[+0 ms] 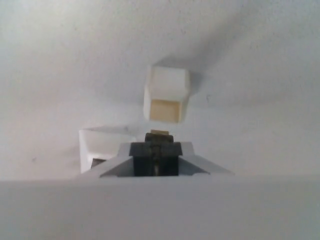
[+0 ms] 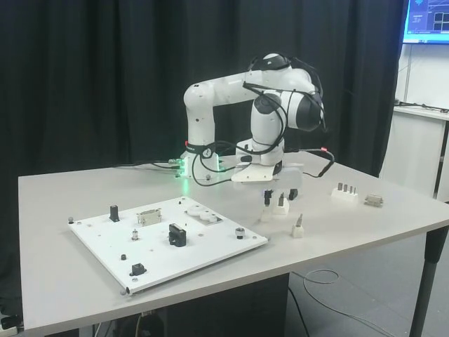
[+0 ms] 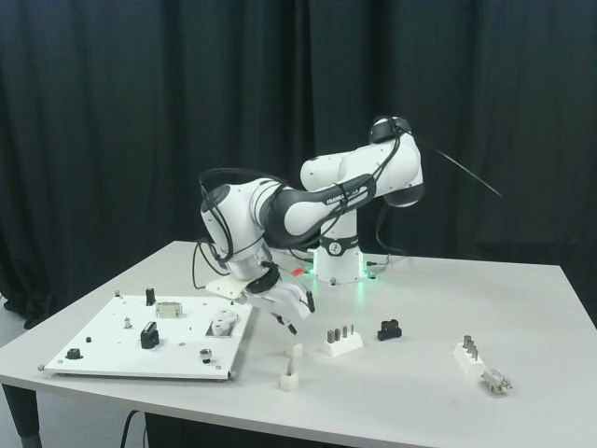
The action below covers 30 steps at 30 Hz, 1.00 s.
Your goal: Insert USB.
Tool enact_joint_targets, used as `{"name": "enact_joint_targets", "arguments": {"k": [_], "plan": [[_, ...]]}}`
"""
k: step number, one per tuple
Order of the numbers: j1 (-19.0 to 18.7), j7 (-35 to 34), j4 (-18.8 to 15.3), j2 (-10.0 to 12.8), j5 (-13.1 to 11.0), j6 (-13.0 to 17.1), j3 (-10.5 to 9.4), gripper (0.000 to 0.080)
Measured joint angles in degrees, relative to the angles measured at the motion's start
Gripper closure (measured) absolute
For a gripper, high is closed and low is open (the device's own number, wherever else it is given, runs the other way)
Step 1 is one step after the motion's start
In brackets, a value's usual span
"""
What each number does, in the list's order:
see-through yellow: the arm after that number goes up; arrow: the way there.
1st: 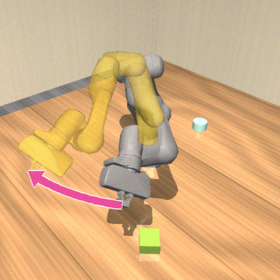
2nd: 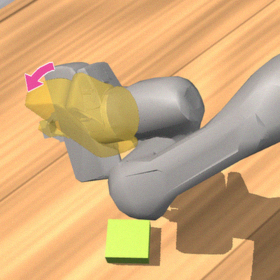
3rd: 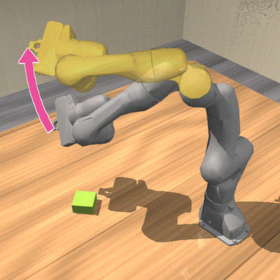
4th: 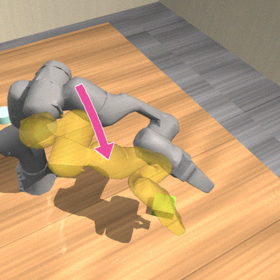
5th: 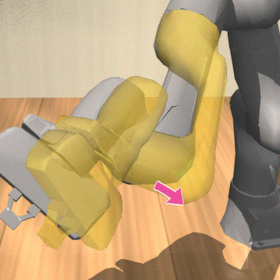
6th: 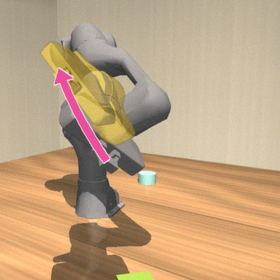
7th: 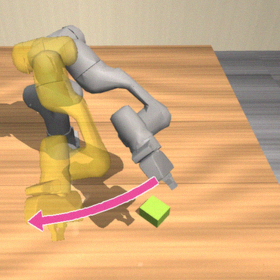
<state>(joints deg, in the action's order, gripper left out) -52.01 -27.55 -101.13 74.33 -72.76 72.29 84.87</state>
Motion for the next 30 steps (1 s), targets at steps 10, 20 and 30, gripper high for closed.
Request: {"name": "enact_joint_targets", "arguments": {"k": [10,20,30], "plan": [[-0.99,0.04,-0.12,-0.33,0.54,-0.36,1.37,0.0779],[-1.58,0.36,-0.13,-0.33,0.72,0.0,1.95,0.0779],[-1.7,1.03,-0.13,-0.33,0.84,0.68,2.26,0.0779]]}}
